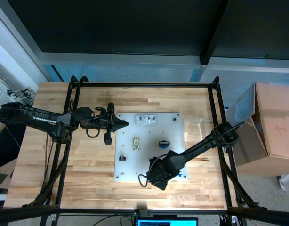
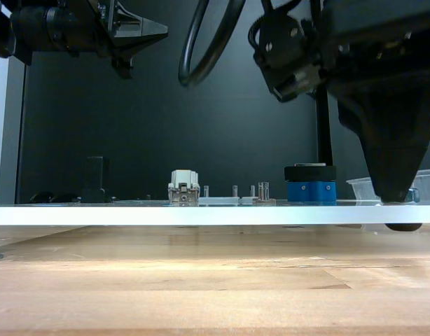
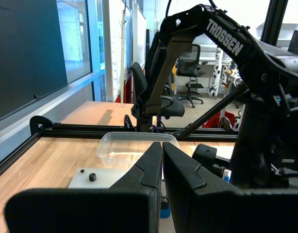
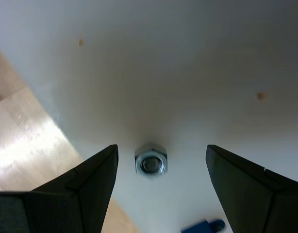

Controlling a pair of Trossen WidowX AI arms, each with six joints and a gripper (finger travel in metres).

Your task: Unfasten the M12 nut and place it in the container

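When looking past the right gripper (image 4: 161, 146), spread wide at 5 o'clock on the white board (image 1: 130, 167), find the M12 nut (image 4: 151, 163) midway between both fingers (image 4: 91, 179), touching neither, seated on its stud (image 4: 150, 165). Note the left gripper (image 3: 162, 145) pinched empty at 10 o'clock.

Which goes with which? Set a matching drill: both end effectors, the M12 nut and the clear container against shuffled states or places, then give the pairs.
1 left end effector
2 right end effector
3 M12 nut
4 clear container

A on the white board, not held
B shut, raised at the board's left edge
C on the table, right of the board
D open, straddling the nut

Pairs: 1-B, 2-D, 3-A, 4-C.
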